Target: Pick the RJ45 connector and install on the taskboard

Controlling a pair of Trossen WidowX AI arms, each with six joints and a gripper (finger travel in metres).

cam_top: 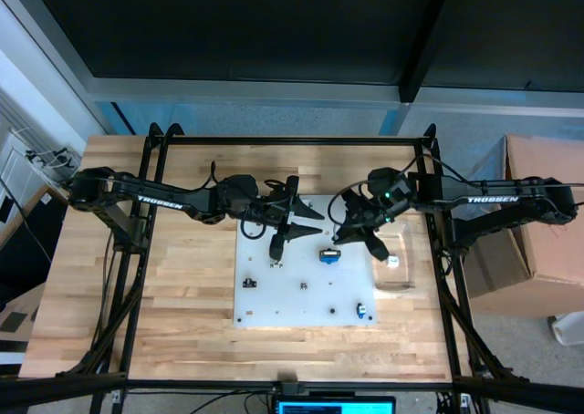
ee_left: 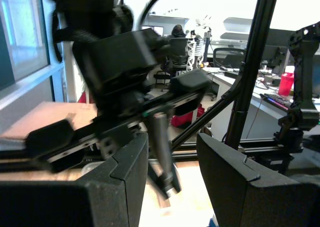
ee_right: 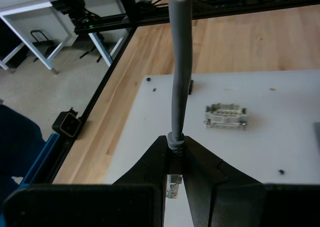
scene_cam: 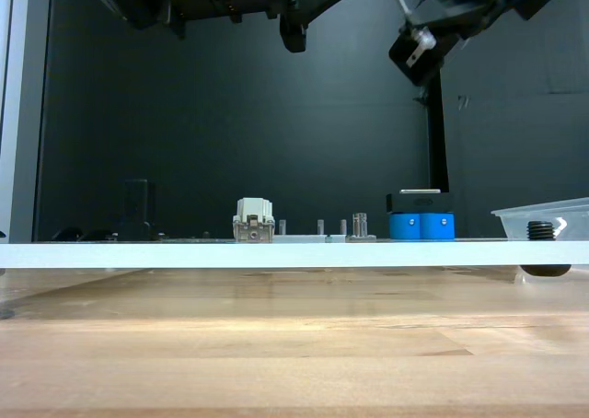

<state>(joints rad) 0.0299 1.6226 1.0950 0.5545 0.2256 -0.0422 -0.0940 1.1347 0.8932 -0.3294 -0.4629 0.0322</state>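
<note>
Hovering above the taskboard (cam_top: 274, 295): right pincer (ee_right: 175, 159) clamping RJ45 connector (ee_right: 173, 184), left pincer (ee_left: 172, 143) (opposite) apart.

my left gripper (ee_left: 172, 163) hangs over the board's (cam_top: 274, 295) far left part. my right gripper (ee_right: 173, 157) is over its far right, with the rj45 connector (ee_right: 173, 183) pinched in it, clear of the board. the tray (cam_top: 407, 284) sits on the table (cam_top: 137, 286), just right of the board.

Soft even overhead light, low view dark behind, left wrist view backlit, right tool (ee_left: 156, 116) motion-blurred
</note>
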